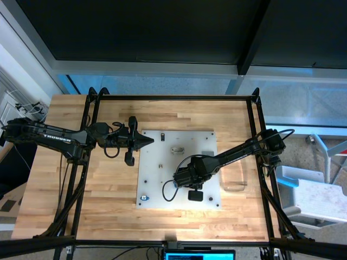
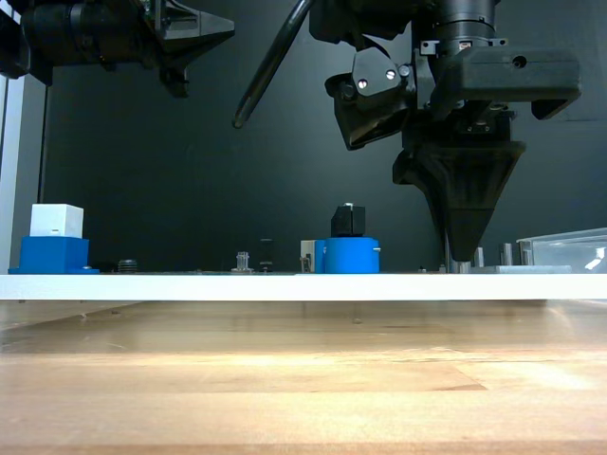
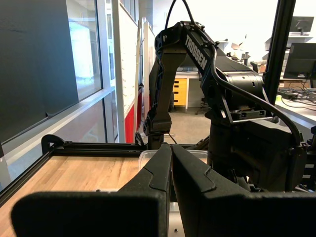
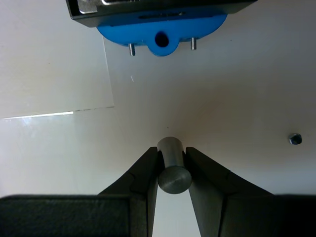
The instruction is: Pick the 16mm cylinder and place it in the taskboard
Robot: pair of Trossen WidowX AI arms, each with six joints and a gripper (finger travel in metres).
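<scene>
- Right tool clamps the 16mm cylinder between its fingers, the peg's axis along them, pointing down at the taskboard directly below.
- Left tool, fingers together and empty, hangs well apart from the cylinder.

Bright overhead light glares softly off the white taskboard.
</scene>
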